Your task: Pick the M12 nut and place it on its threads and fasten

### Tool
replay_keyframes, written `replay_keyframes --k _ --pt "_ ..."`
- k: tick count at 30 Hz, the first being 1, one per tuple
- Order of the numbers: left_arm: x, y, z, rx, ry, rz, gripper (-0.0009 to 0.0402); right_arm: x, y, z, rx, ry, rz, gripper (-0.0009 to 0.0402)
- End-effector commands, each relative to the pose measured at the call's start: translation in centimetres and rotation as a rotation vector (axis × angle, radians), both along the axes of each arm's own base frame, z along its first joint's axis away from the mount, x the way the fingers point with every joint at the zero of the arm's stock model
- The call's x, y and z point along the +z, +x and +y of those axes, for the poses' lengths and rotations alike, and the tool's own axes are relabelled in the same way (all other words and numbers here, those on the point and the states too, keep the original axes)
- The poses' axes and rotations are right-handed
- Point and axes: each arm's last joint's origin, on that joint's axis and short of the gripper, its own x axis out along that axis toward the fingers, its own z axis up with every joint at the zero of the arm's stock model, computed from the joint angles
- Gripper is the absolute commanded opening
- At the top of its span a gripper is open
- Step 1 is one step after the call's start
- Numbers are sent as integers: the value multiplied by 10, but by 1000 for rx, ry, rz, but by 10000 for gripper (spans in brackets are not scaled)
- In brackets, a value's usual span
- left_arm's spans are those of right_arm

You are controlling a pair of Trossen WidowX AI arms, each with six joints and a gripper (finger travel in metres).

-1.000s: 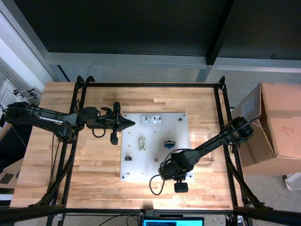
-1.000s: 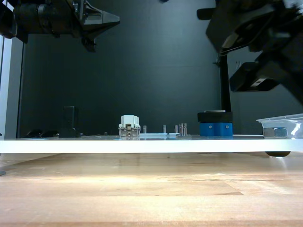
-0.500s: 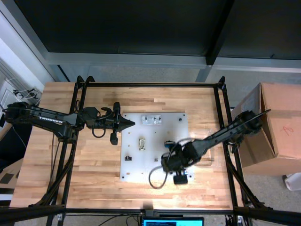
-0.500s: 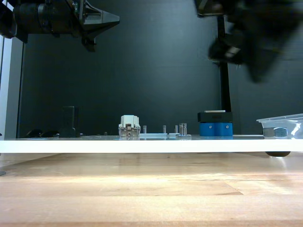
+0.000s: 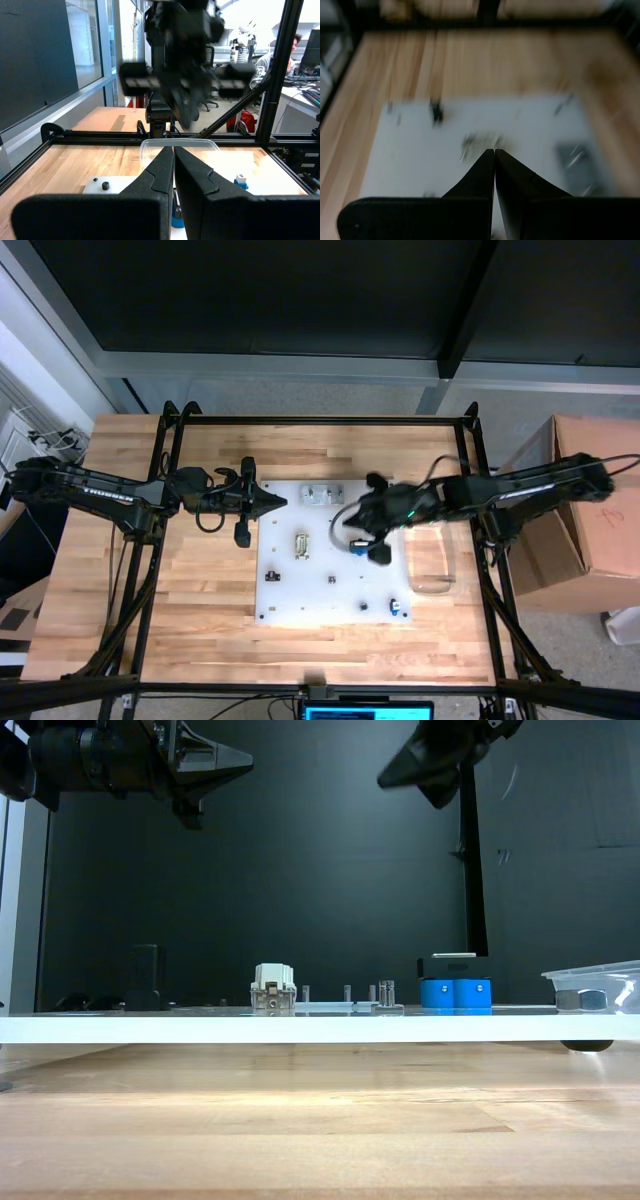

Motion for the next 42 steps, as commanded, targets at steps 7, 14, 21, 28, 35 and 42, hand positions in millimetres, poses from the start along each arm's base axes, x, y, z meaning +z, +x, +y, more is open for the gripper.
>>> replay_keyframes --k 7,14,21,28,35,42 --pt "0 0 0 0 0 0 0 2 -44 -39 5 35 -345 0" --pt "0 0 0 0 0 0 0 -17 -62 -41 17 38 -457 0" --pt "0 0 0 0 0 0 0 -39 -67 -41 11 46 -495 0" --pt "0 0 0 0 0 0 0 -43 -67 -40 12 54 -520 0" --pt "0 0 0 0 0 0 0 -42 -67 -40 9 67 -523 0" --pt "0 0 0 0 0 0 0 -43 -67 -40 8 67 -514 0"
